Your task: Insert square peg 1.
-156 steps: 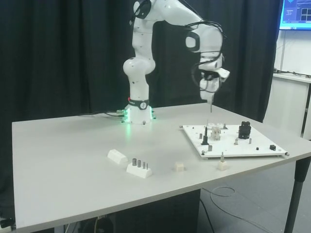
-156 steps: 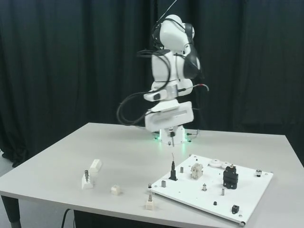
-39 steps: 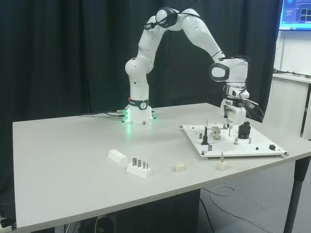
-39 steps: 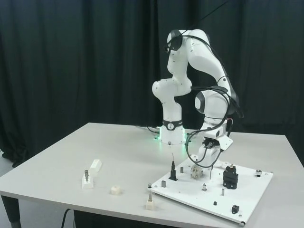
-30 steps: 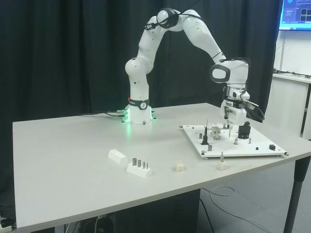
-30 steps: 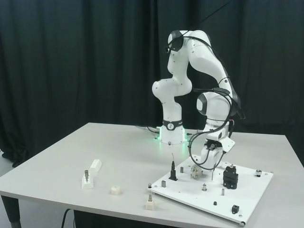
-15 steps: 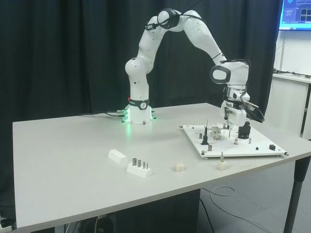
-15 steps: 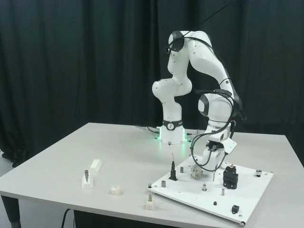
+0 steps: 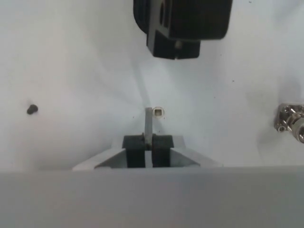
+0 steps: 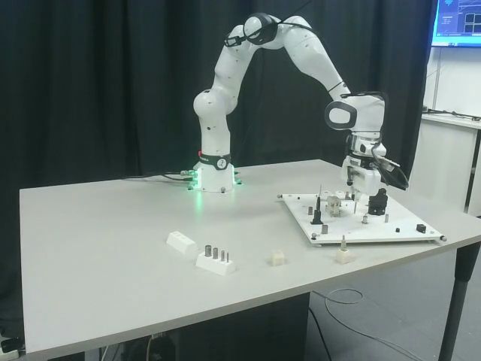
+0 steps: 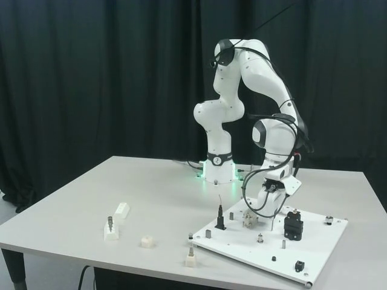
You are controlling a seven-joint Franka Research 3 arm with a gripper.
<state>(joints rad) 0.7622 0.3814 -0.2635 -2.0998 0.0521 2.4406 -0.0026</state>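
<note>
In the wrist view my gripper is shut on a thin grey square peg. The peg's lower end hangs just beside a small square hole in the white board; whether it touches the board I cannot tell. In the room views the gripper hangs low over the middle of the board, with the peg pointing straight down.
A black block stands on the board close to the hole. A metal connector lies to one side. White peg holders and a small cube sit on the grey table away from the board.
The arm has swung from high over the board's near-left part to its middle and come down. In the last second the gripper with the peg has sunk slightly.
</note>
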